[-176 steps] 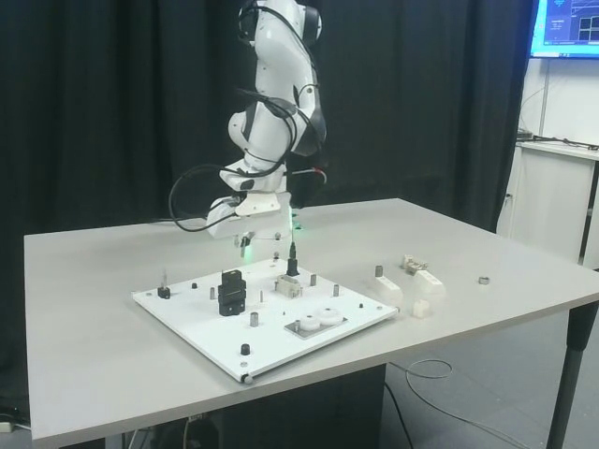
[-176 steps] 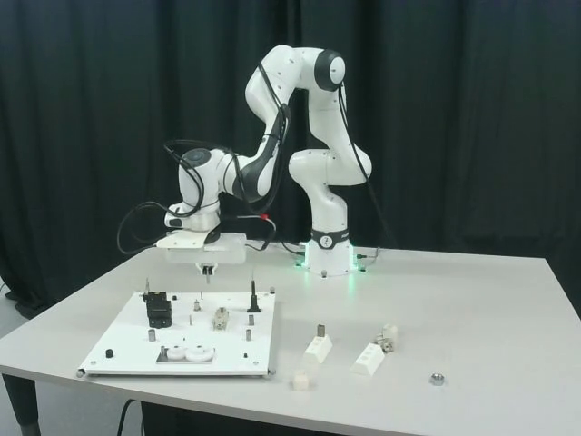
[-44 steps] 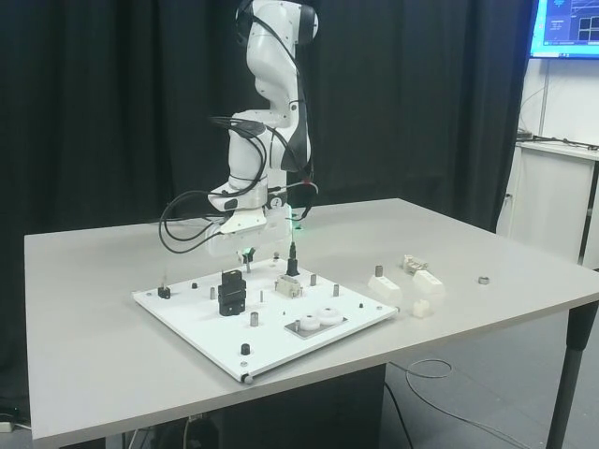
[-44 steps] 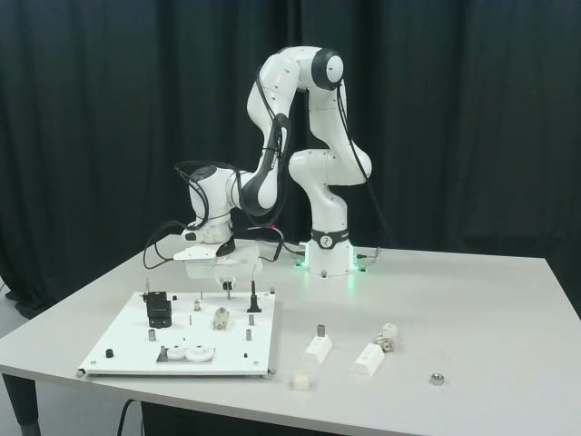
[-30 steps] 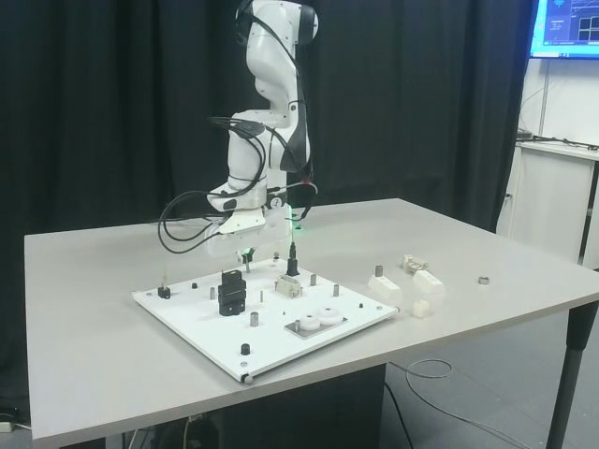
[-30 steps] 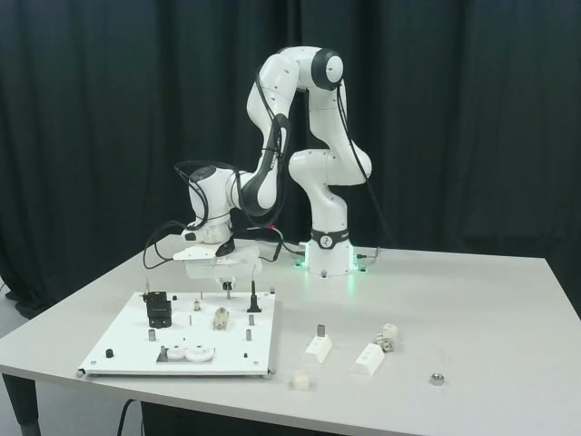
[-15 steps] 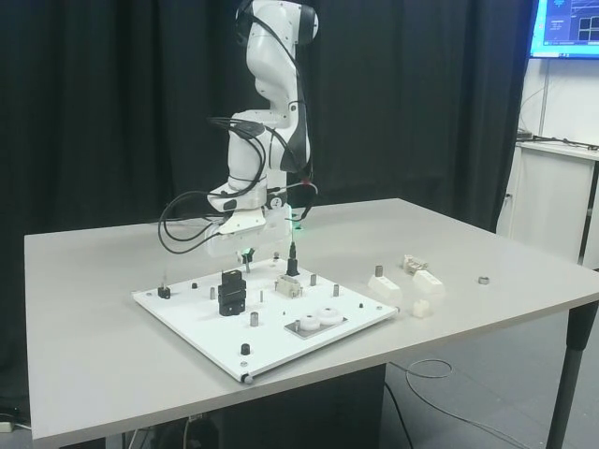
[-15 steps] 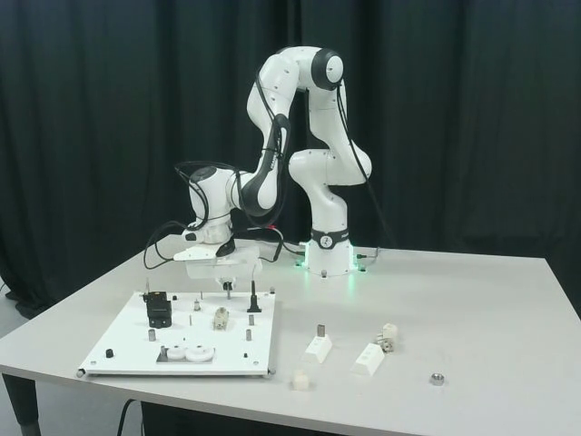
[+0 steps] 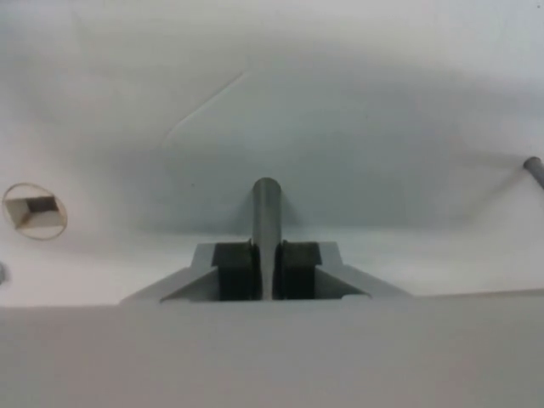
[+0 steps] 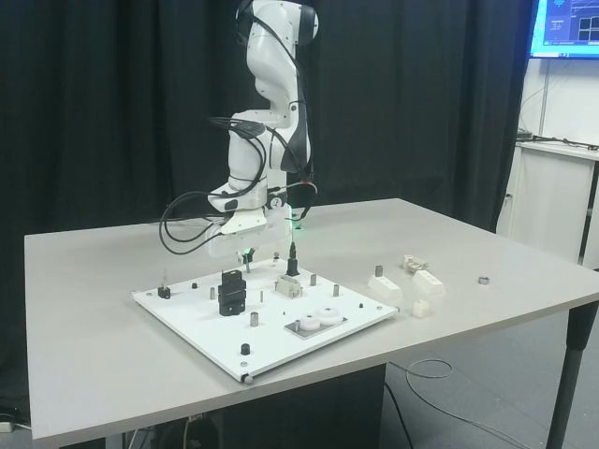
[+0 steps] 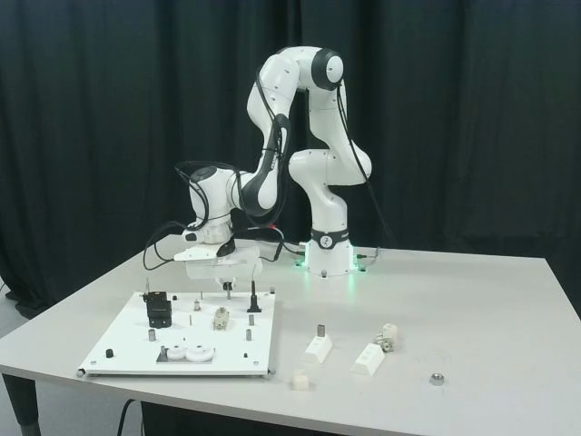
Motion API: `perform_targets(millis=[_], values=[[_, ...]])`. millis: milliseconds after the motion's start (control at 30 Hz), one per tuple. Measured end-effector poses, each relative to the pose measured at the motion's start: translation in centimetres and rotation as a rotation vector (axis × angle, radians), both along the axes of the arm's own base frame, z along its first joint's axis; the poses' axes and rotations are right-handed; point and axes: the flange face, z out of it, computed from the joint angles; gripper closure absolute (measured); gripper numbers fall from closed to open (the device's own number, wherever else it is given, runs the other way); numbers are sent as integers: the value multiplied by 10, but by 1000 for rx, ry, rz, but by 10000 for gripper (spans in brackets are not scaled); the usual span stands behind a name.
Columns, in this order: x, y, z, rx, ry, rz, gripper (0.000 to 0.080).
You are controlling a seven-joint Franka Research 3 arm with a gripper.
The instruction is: Insert round peg 2.
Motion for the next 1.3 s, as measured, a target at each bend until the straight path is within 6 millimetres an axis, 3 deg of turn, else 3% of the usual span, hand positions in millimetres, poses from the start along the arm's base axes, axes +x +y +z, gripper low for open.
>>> perform_targets(millis=[800, 833, 967, 1000, 1267, 1300], values=[[4, 4, 0, -6, 3, 21, 734], [5, 5, 0, -6, 3, 24, 621], [6, 9, -1, -6, 4, 32, 621], [7, 9, -1, -5, 4, 34, 263], [9, 12, 0, -2, 9, 41, 263], [9, 12, 1, -1, 9, 41, 20]])
